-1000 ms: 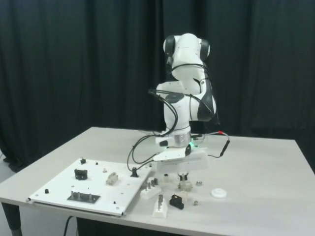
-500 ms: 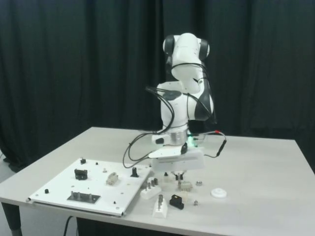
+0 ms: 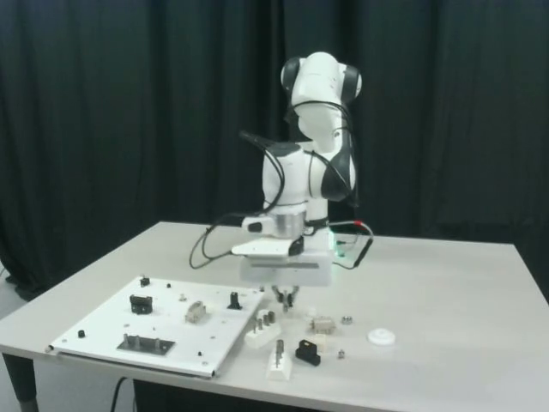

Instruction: Insert Ethernet.

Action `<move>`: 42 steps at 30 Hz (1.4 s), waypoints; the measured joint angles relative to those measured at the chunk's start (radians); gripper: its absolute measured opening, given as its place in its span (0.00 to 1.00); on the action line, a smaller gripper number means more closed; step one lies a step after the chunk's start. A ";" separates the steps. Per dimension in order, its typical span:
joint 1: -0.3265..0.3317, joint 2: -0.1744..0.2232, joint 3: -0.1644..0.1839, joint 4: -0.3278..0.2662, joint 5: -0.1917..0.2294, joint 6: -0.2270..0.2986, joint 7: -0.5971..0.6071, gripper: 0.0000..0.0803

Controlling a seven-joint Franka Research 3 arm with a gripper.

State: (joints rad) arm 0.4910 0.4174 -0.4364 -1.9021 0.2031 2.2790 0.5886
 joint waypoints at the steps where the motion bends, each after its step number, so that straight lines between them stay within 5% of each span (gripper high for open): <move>1: 0.000 -0.003 -0.006 0.001 -0.008 0.000 0.005 0.12; 13: -0.022 -0.039 -0.074 0.008 -0.118 -0.003 0.025 0.12; 22: -0.108 -0.058 -0.080 0.024 -0.177 -0.022 0.025 0.12; 42: -0.285 -0.088 -0.080 0.027 -0.197 -0.053 -0.038 0.12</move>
